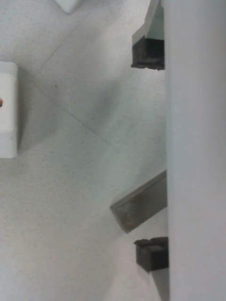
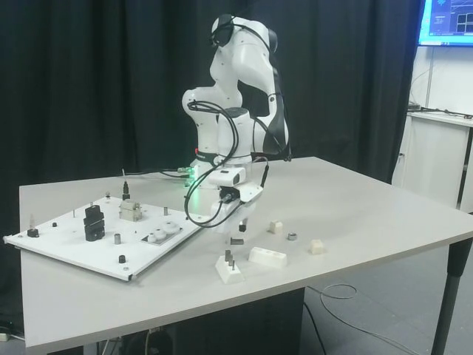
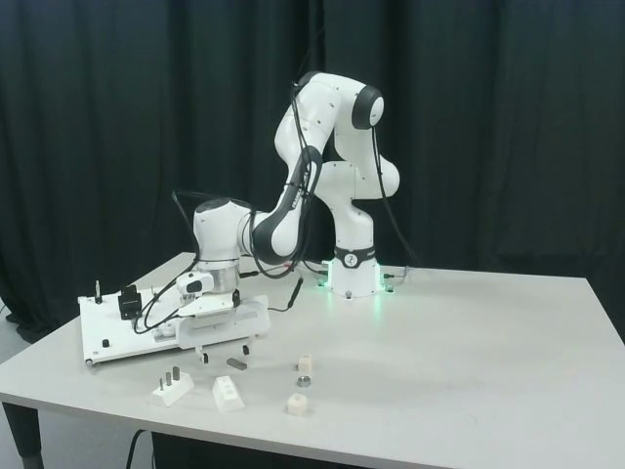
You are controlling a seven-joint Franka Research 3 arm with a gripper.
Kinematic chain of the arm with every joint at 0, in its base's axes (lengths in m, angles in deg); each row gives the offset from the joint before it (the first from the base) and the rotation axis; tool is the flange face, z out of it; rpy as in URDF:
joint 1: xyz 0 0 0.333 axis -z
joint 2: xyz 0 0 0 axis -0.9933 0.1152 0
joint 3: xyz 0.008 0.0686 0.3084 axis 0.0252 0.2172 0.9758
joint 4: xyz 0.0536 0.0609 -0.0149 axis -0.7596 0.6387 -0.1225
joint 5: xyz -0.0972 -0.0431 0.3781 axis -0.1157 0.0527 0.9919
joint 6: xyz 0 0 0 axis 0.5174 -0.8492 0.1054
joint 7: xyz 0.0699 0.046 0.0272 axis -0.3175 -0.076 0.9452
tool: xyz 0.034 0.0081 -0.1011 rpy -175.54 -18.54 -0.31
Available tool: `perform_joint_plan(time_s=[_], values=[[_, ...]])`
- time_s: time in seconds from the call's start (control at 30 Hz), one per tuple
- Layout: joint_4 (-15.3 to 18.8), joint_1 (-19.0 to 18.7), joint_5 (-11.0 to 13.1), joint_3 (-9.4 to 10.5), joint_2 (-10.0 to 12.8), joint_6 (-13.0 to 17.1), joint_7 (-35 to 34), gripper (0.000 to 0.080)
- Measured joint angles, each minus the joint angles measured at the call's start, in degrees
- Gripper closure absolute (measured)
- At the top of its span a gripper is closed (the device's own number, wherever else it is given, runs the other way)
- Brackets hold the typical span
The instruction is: Pick square peg 3.
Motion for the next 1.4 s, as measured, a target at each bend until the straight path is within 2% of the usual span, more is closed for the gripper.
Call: perform_joint_plan(time_s=[0.83,1.17,1.4], values=[[0.0,-0.07,-0.78,-1.4,-2.73,-3.4,-0.18,0.0003],[0.0,-0.07,-1.0,-1.61,-4.2,-3.66,-0.37,0.0003],[-0.28,-0.09,-1.0,-1.84,-5.07,-3.66,-2.92,0.0003]])
